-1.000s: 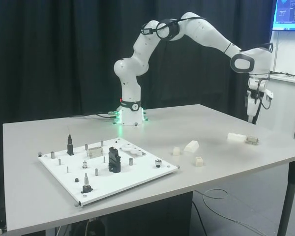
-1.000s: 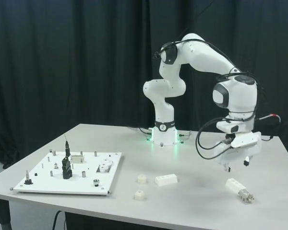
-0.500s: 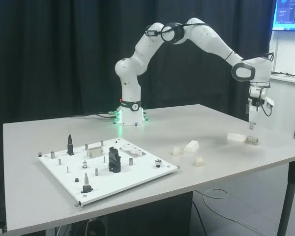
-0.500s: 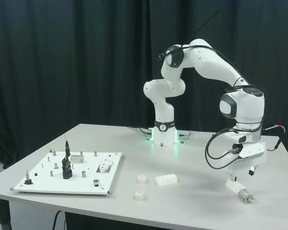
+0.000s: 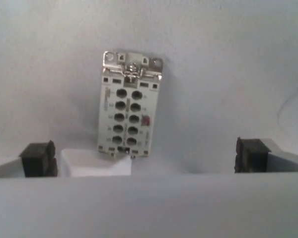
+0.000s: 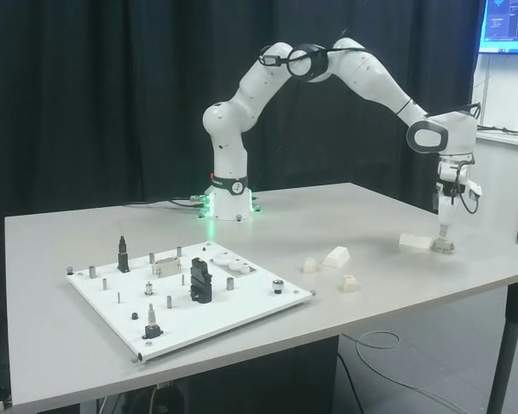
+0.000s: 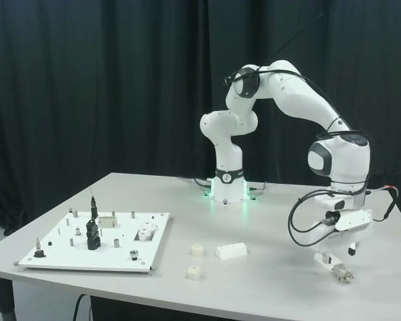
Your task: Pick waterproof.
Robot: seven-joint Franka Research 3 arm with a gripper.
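The waterproof connector [image 5: 129, 105] has markings too small to read, its white body [image 5: 95, 163] partly hidden.

Even room light, green glow at the arm's base [image 6: 229, 207]; wrist view perhaps soft.

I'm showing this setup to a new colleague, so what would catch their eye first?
First, the white arm arching from its green-lit base down to the table's far corner, where the open gripper hangs low over the waterproof connector. Next, the white board of small parts at the table's other end.
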